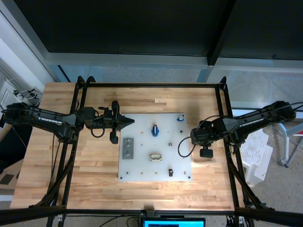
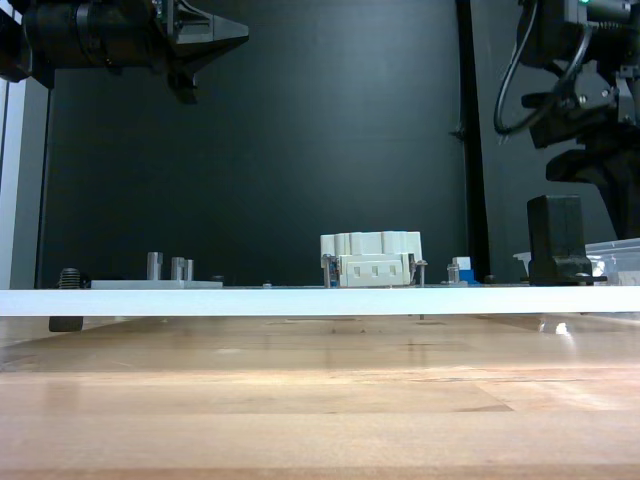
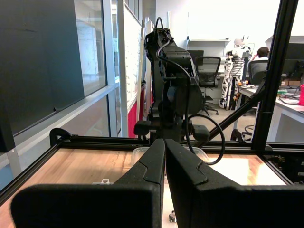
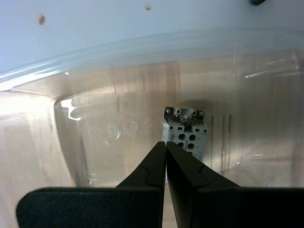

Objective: Pick the HAN10E connector and install on the hub

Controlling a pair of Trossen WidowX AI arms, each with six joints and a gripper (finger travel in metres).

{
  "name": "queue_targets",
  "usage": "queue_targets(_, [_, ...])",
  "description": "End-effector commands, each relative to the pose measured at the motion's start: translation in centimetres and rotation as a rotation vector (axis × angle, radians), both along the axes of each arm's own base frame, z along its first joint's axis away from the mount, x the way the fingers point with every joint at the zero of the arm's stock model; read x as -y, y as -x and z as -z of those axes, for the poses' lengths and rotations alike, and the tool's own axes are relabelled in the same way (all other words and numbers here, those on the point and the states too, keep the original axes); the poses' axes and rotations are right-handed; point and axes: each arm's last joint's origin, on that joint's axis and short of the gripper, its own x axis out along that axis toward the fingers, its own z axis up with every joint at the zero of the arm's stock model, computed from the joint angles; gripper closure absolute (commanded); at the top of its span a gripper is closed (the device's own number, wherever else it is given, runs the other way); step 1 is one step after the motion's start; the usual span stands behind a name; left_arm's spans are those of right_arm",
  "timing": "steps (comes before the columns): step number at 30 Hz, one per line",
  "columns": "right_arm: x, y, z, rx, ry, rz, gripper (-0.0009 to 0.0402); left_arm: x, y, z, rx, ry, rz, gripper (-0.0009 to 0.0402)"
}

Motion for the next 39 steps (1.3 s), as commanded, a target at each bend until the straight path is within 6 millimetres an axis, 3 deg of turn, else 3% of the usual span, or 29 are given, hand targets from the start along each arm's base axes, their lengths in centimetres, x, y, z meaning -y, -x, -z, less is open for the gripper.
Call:
queue_targets(1, [0.0,0.1,-1.1,0.014,-0.002,0.000,0.0393,0.0,0.0,0.0,0.000,0.000,0.000,0.0393])
queue_targets(9, [0.1,0.5,-3.7,0.037,-0.007,0.002,0.0393,0.0,0.0,0.0,0.000,0.000,0.000,0.0393])
queue_targets(27, [0.1,0.5,-3.8,0.027,-0.006,0.008,0.0393,0.0,0.0,0.0,0.000,0.000,0.000,0.0393])
queue_targets(32, [0.5,0.8,-3.7,-0.005,-0.015,0.144,0.0393,0.0,0.0,0.0,0.000,0.000,0.000,0.0393])
queue_targets(39, [0.6,0.9,-3.7,-0.007,-0.007,0.155,0.0393,0.0,0.0,0.0,0.000,0.000,0.000,0.0393])
